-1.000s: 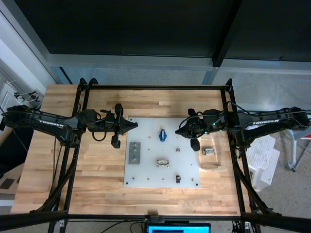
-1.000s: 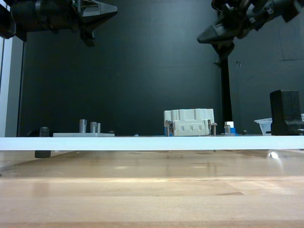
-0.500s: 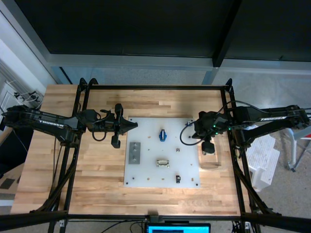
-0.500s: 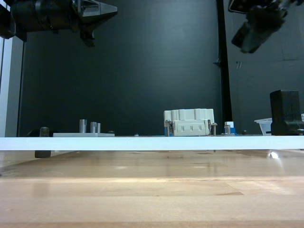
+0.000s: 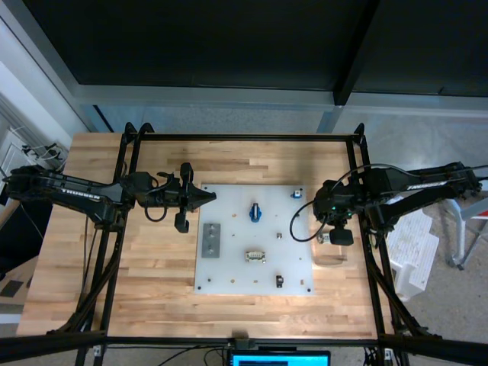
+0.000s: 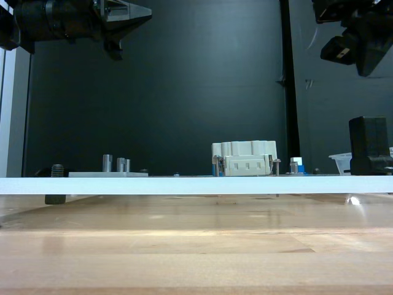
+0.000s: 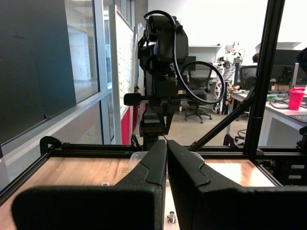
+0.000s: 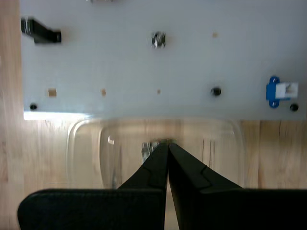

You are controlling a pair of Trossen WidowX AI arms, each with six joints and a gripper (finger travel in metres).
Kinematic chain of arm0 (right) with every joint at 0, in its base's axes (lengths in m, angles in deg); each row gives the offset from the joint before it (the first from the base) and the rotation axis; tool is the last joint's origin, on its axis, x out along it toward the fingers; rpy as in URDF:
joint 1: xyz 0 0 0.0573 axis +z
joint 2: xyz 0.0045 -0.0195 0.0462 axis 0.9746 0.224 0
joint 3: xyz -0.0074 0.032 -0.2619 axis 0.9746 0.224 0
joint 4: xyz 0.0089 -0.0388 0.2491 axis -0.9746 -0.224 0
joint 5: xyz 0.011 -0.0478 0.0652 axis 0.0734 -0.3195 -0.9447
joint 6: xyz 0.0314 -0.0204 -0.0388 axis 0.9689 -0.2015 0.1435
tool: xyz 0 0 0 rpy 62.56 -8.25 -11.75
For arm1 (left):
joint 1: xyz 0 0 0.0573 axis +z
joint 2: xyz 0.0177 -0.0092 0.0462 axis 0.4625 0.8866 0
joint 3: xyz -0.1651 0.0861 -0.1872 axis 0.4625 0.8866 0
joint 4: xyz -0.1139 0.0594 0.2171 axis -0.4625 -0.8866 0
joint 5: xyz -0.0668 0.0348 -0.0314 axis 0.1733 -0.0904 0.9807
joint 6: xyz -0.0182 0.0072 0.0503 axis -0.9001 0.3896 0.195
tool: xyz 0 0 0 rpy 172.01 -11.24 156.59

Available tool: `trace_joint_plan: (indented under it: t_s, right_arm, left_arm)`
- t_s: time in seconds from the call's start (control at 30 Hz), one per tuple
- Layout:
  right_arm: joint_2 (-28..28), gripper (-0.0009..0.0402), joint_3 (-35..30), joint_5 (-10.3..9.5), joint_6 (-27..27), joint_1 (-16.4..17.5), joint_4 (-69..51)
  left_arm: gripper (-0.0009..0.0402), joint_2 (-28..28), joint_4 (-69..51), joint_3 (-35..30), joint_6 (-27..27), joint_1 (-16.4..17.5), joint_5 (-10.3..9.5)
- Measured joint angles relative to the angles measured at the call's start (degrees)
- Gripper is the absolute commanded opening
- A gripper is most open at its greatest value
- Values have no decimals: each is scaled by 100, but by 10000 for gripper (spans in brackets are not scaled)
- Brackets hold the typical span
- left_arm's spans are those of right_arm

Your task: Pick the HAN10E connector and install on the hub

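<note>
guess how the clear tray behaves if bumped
Likely light: the clear tray looks thin, so it may slide on the wooden table and flex. The right gripper hangs shut above it; left gripper hangs shut over the board's left edge.

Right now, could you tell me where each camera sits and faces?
High: above the near edge, looking down; left hand by the board's far-left corner, right hand over the tray.
Low: table height, facing away; hands overhead; shares the socket with high.
Left wrist: past its shut hand, faces the right arm.
Right wrist: faces down past its shut hand onto the tray.
</note>
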Motion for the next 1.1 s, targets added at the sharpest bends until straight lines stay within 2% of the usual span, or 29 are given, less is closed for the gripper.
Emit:
trace_joint_plan:
  t_s: [1.1]
  right_arm:
    - [138,0,-11,44,66,85,-326]
  left_arm:
    - [0,0,0,0,0,0,0]
